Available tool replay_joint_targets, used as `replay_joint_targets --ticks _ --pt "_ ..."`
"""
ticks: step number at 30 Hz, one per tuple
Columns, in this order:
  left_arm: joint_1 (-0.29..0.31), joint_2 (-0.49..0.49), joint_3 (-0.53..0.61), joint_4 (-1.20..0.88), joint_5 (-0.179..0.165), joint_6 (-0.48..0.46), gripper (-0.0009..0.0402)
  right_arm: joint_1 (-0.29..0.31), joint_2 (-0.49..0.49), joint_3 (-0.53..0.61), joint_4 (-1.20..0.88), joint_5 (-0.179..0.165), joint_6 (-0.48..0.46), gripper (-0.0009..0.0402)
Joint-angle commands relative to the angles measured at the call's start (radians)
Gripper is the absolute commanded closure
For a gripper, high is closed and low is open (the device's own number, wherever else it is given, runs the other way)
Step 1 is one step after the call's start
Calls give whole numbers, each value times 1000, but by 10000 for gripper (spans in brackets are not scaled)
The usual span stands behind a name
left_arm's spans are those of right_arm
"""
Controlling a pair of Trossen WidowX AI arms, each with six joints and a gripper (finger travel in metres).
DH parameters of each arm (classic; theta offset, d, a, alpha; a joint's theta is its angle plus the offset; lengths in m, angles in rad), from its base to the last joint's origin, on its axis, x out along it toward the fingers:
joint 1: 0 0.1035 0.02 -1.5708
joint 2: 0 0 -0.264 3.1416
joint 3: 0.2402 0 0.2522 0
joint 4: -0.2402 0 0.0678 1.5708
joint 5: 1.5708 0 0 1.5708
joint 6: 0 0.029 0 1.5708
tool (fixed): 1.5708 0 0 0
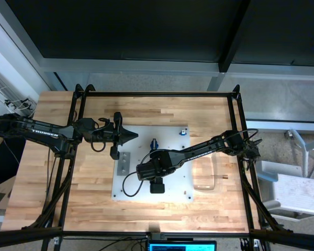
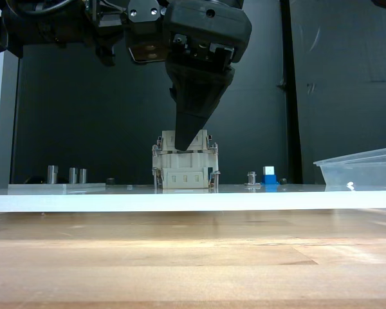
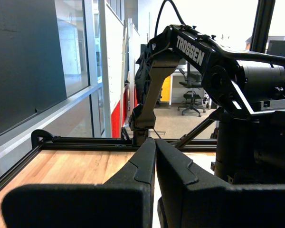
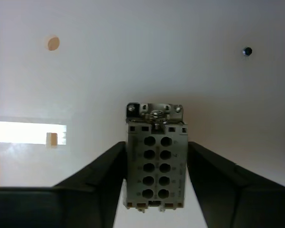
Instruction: Remove the HAN10-E connector and place it in the container
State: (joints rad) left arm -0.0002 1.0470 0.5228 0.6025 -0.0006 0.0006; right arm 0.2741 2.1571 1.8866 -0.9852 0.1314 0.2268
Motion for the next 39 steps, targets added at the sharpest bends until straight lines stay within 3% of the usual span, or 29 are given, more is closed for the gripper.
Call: replay_joint_targets --ticks 1,9,26,39 --pt "0 0 0 0 0 0 393 0 -1 0 -3 7 0 282" --pt "0 0 0 0 0 0 393 -1 -1 0 -6 6 -2 397" --pt "0 0 0 0 0 0 393 -1 -31 2 -25 2 -2 393" --pt "0 0 0 0 0 0 393 3 -111 2 -86 -1 13 393"
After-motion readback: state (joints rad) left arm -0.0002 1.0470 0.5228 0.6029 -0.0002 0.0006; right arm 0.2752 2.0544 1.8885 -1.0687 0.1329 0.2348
